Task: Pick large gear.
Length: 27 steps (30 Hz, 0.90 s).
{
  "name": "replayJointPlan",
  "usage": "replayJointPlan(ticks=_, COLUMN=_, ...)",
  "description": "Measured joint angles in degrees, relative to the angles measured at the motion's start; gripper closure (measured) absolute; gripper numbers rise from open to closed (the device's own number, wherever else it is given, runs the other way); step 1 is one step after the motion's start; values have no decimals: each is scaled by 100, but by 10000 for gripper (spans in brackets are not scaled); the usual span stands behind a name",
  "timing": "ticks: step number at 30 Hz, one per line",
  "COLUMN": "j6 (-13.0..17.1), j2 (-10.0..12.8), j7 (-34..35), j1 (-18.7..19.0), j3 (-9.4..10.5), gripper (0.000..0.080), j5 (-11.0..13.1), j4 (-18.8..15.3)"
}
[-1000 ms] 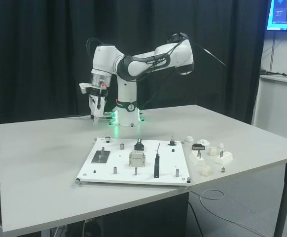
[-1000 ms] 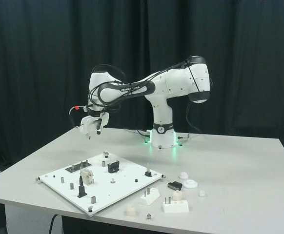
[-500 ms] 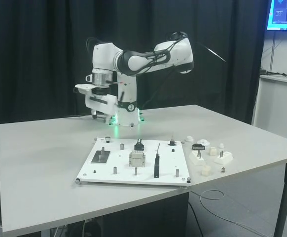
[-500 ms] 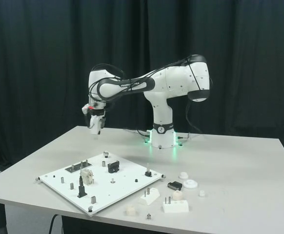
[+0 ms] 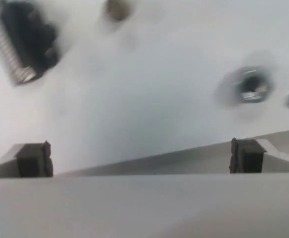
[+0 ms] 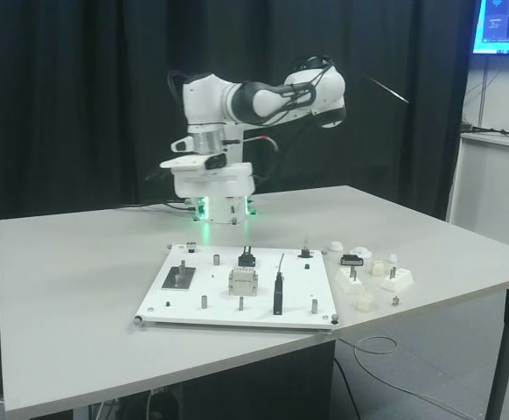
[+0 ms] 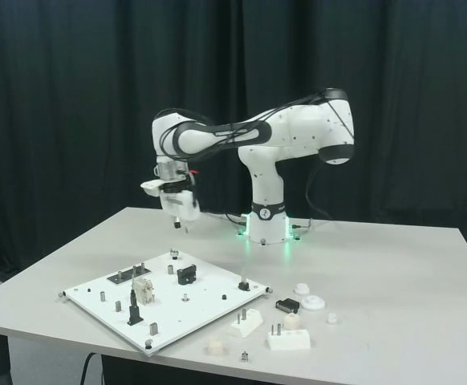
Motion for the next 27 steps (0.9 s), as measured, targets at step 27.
replayJointPlan(ticks=27, j6=234, j2=-21, j7=760, j1=3060, j3=26, gripper=3, j5=-193, j4=144)
